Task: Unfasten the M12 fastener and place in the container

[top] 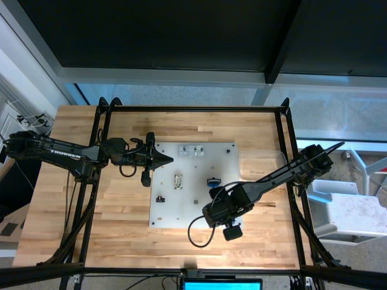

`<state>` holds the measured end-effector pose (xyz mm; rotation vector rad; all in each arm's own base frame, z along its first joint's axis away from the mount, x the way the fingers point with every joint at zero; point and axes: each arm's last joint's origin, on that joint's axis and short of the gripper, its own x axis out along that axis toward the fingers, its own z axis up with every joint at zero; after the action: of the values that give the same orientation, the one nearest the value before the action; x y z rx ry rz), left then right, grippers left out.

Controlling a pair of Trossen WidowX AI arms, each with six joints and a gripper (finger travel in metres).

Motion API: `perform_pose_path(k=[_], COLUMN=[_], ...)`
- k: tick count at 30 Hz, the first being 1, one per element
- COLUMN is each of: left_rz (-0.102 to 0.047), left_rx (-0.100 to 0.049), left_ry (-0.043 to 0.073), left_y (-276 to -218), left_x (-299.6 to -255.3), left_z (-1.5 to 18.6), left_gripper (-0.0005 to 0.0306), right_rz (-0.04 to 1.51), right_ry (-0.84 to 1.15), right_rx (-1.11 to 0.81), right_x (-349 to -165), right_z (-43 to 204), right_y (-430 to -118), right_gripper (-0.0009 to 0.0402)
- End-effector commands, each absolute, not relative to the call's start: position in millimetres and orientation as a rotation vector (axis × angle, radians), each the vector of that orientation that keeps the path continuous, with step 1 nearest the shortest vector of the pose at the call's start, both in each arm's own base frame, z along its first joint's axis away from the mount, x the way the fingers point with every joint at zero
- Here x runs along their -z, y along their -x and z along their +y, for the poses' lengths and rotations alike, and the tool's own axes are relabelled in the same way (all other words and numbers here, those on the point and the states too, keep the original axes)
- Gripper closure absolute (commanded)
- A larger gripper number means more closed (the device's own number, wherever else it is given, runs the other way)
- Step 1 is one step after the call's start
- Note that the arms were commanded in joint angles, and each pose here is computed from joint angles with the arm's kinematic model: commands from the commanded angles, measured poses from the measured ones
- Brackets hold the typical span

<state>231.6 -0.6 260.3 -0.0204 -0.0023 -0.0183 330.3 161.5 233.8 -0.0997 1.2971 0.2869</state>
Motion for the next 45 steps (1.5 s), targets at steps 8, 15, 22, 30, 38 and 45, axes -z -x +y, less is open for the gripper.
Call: perform_pose_path(k=[8,15,22,30,38,45], left_rz=[-0.002,-0.002,-0.002,-0.002,-0.002,-0.002], left_rx=[0.018,0.018,0.018,0.018,0.018,0.019], left_ry=[0.020,0.020,0.020,0.020,0.020,0.020], left_y=[-231.7,-231.7,-231.7,-231.7,-231.7,-231.7], left_x=[-260.3,-260.3,-260.2,-260.2,-260.2,-260.2], left_z=[-0.6,-0.5,-0.5,-0.6,-0.6,-0.6], left_gripper=[0.0300,0.0300,0.0300,0.0300,0.0300,0.0300], right_rz=[1.324,1.333,1.350,1.347,1.354,1.354], right_ry=[-0.034,-0.097,-0.115,-0.114,-0.092,-0.091], right_rx=[-0.280,-0.231,-0.204,-0.196,-0.149,-0.149], right_x=[-208.9,-196.5,-182.1,-180.4,-179.7,-179.7], right_z=[161.8,162.9,165.2,164.6,162.0,162.0], right_y=[-326.8,-328.7,-334.4,-335.8,-334.7,-334.7], right_gripper=[0.0393,0.0393,0.0393,0.0393,0.0393,0.0393])
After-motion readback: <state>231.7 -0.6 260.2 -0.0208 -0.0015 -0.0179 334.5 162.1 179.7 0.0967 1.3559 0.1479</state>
